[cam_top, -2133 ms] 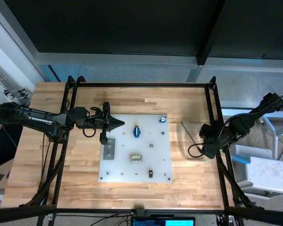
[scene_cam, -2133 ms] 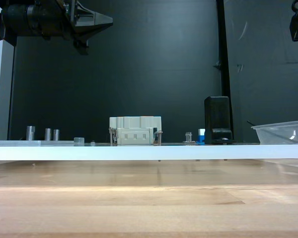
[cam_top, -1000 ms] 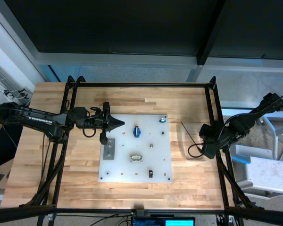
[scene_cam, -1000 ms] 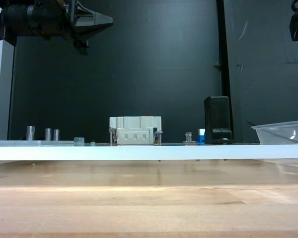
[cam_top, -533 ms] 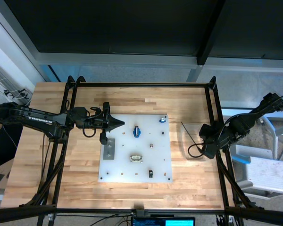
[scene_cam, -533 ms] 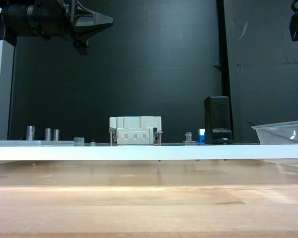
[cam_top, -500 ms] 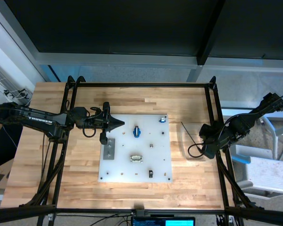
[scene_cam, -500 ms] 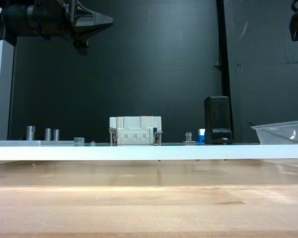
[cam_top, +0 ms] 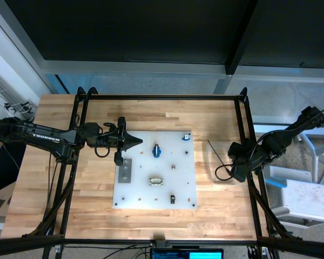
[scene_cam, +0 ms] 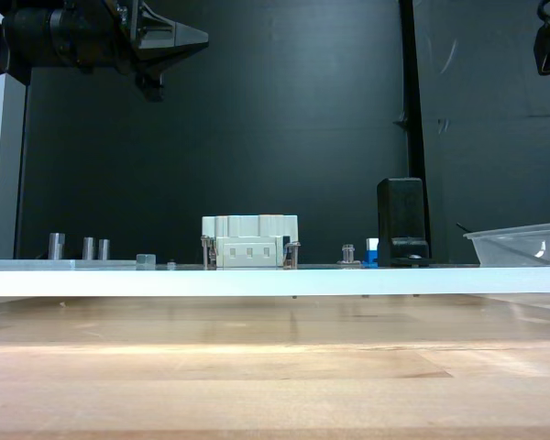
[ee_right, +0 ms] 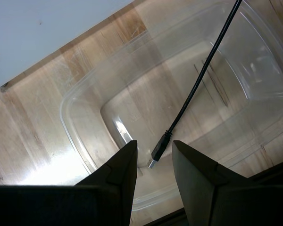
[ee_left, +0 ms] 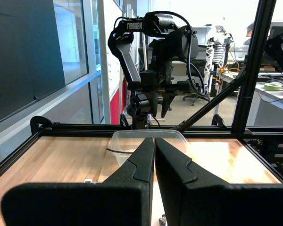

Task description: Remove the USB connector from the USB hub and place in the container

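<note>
- Two grippers are in view. The left gripper [cam_top: 138,142] is held high above the left edge of the white board [cam_top: 140,191], and its fingers are pressed together on nothing.
- One small black block, the USB hub [cam_top: 173,199], is seen near the board's near edge. No cable is seen leading from it.
- To the right of the board, on the bare wood, the container [cam_top: 208,157] is found. The USB connector [ee_right: 193,89] lies inside it, with the plug on the tub's floor and the thin cable running up over the far rim.
- Farthest right, the right gripper [ee_right: 154,142] is poised over the container. Its fingers are spread apart and nothing is clasped between them. The plug shows in the gap below them, apart from both.
- The connector is judged to be very light. Its cable is thought limp and springy, and only the plug is thought rigid.
- If it had to be taken up again, the plug's housing is judged the best hold. The thin cable is likely to slip or twist between the pads.
- The clear tub is judged light too, and it could be nudged aside by a careless touch.
</note>
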